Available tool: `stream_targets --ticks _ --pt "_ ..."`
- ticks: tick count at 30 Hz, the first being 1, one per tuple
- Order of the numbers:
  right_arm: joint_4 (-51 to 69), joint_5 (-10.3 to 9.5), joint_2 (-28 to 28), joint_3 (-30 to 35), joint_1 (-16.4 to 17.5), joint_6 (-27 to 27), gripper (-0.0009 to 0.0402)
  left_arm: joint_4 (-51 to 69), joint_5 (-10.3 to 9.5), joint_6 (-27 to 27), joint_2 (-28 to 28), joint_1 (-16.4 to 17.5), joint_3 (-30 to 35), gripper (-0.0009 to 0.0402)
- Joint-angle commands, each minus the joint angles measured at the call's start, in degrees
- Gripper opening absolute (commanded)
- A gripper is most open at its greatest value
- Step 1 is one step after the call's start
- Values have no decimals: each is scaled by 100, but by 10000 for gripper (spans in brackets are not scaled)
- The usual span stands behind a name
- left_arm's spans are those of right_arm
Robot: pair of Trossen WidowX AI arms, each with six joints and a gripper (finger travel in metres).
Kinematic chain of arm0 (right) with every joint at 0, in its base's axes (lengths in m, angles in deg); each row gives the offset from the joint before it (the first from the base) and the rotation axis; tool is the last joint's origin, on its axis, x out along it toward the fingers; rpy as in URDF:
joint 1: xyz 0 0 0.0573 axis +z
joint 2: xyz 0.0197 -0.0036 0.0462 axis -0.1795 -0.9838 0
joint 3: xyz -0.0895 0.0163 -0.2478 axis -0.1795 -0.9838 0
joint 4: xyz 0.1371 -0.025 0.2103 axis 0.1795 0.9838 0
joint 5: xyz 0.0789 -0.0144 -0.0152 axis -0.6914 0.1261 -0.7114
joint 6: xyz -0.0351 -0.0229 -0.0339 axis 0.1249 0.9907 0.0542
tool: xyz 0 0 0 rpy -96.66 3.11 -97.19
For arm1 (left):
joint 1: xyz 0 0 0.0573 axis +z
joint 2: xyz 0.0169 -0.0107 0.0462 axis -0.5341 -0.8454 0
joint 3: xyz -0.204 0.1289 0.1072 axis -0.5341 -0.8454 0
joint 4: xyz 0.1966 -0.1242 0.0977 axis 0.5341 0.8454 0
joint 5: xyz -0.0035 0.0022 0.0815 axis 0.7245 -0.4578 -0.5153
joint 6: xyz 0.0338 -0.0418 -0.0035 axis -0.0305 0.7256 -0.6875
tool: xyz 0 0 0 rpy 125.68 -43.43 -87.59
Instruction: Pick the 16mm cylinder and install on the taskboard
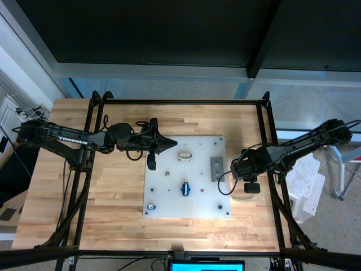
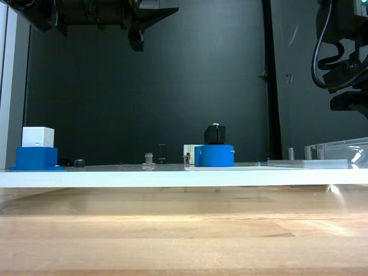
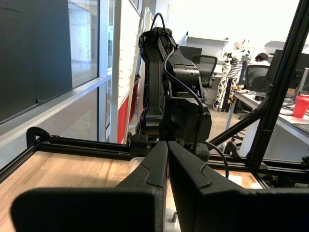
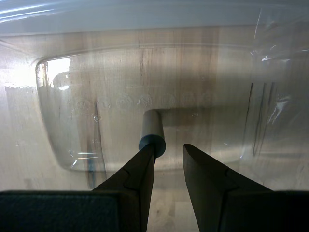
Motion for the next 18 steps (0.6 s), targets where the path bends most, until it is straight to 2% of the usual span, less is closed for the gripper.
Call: stream_targets --ticks 1,18 --pt "-2 0 -4 -2 7 -4 83 0 2 -2 -2 0 0 0" --pt "-2 0 -4 -2 20 -4 83 0 2 -2 -2 0 0 0"
